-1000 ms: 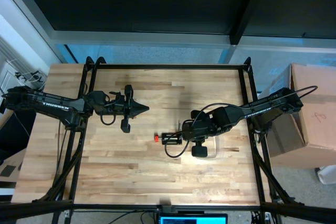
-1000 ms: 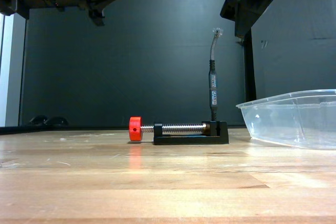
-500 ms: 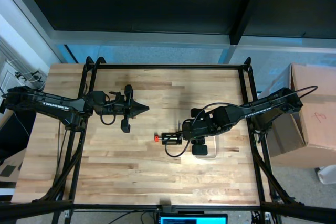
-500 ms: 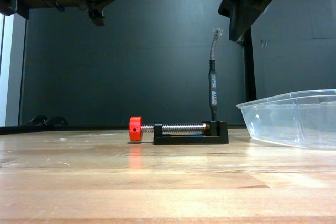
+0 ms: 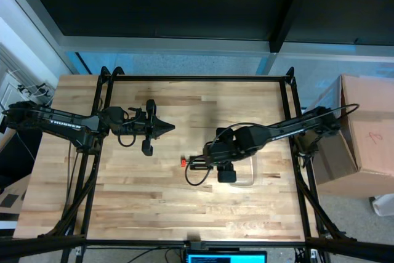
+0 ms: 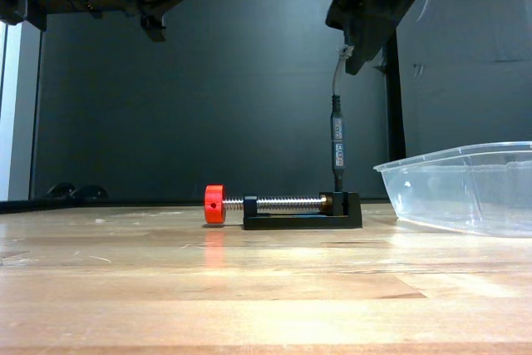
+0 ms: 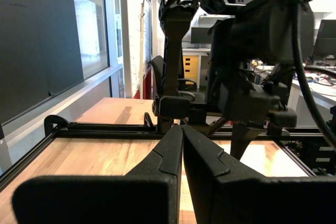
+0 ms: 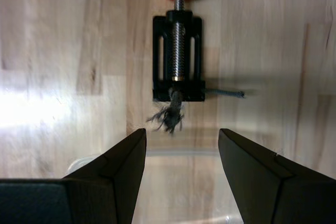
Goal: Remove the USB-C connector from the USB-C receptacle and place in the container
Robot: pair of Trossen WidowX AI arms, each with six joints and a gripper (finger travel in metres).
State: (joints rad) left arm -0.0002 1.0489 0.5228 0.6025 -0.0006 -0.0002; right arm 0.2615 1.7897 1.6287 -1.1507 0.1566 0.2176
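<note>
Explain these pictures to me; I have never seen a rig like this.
Two robot arms stand at a wooden table. One camera looks down from above, one looks level along the table top, and one sits on each arm. On the table lie a small black clamp with a red knob and a clear plastic container. The USB-C connector stands upright in the clamp, held by no gripper. The right gripper hangs open above it. The left gripper is shut, empty, high to the left.

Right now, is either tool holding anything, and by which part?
Nothing held. Right tool open above the USB-C connector, which stands upright in the vise; left tool shut, empty, high at left.
</note>
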